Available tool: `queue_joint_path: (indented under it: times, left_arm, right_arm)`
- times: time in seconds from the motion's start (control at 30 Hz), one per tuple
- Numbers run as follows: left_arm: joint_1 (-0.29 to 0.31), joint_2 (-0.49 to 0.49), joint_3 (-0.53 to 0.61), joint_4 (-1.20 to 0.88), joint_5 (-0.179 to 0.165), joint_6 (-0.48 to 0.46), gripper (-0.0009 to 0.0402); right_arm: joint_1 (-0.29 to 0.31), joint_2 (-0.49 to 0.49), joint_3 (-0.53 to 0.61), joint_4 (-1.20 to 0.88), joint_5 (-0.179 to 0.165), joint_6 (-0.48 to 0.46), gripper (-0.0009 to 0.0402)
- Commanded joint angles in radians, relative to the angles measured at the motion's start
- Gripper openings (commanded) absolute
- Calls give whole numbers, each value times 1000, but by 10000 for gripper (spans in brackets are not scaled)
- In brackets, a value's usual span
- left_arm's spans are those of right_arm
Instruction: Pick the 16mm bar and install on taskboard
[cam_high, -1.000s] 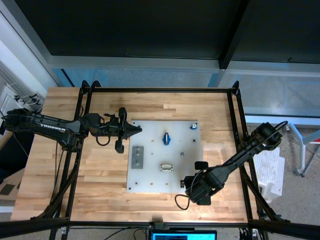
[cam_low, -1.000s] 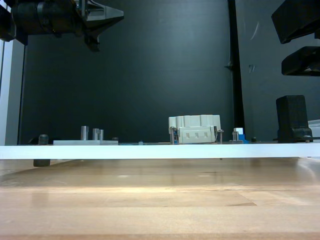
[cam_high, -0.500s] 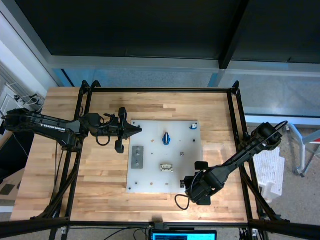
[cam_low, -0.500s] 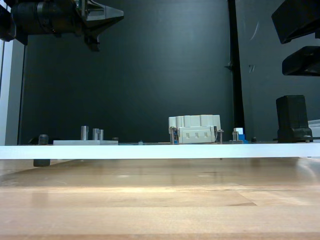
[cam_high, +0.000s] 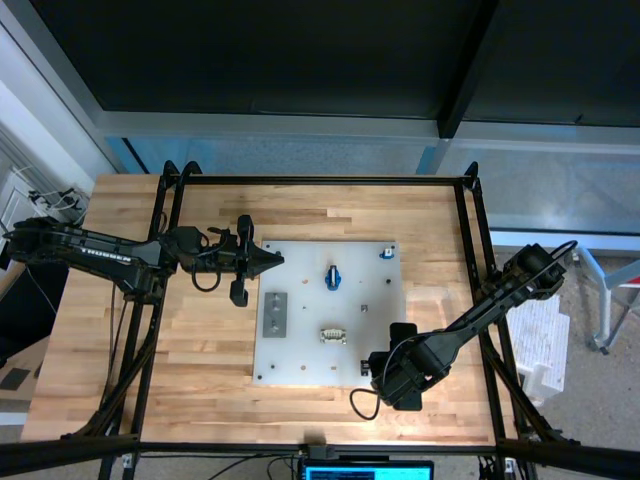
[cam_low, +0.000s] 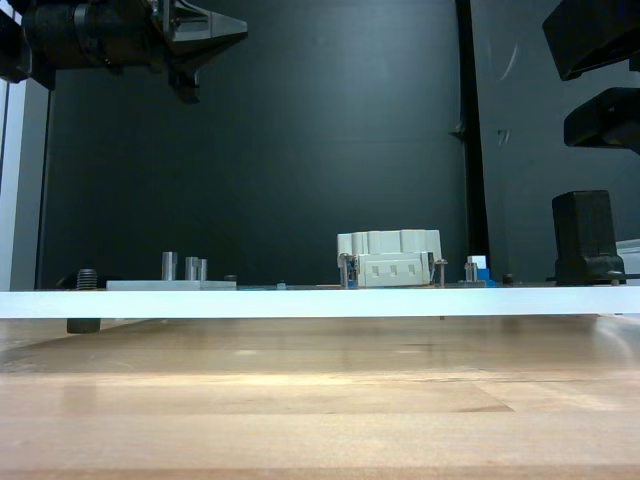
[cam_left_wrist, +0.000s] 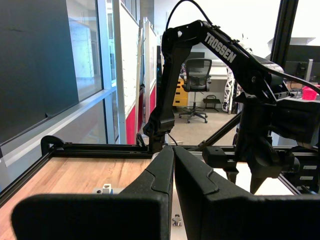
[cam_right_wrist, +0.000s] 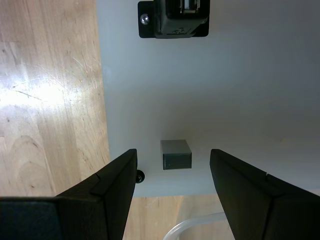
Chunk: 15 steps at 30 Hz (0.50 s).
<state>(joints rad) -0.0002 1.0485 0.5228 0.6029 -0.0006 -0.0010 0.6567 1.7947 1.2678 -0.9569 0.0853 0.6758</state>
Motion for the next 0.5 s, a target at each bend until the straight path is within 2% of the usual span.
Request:
queue_joint_path:
  times: [0.03,0.5]
  left_arm:
    - [0,0,0,0,0,0,0]
    - [0,0,0,0,0,0,0]
  right_arm:
    - [0,-2,1,0,0,-1,204]
    - [0,-6,1,-3,0,-2,204]
